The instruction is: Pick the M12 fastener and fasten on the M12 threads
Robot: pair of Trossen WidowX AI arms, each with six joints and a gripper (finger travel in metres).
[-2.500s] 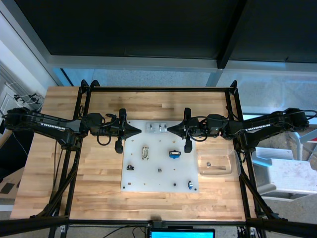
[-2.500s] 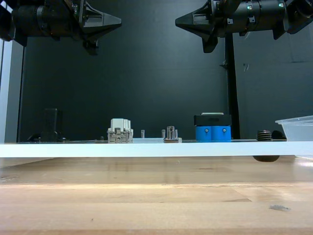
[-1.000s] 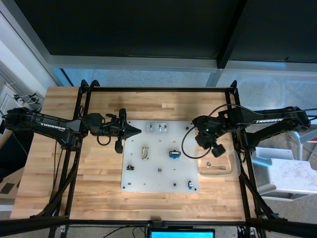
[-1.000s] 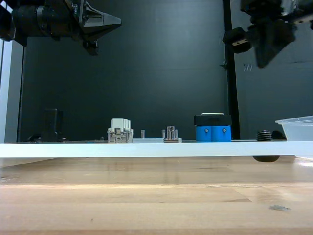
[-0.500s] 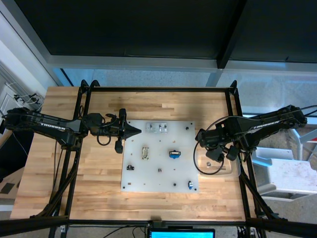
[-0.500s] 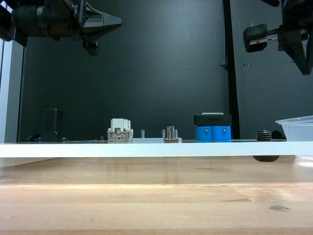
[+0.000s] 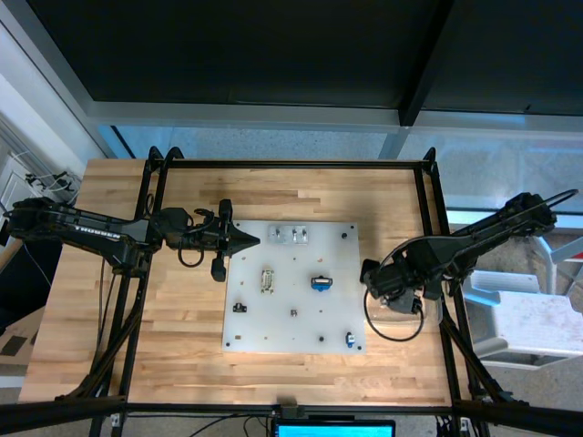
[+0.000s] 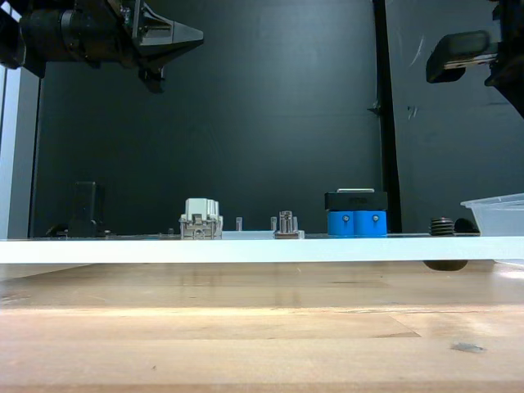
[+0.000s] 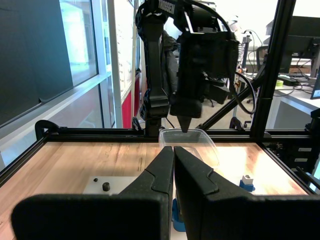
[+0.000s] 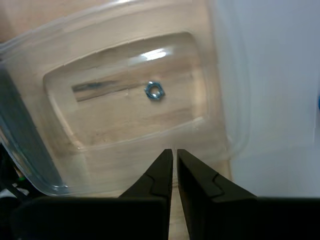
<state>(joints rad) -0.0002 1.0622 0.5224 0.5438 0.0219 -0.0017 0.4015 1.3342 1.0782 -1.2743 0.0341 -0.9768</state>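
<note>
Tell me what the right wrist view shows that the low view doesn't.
Only the right wrist view: the small silver nut lying in the clear plastic tray, the shut right claw over it. Only the low view: the bare black ribbed stud on the white board, the shut left claw parked high. Both: that tray.

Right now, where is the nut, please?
The right wrist view shows the nut in the tray right of the board, under the right tool; the left tool hangs over the board's left edge.
</note>
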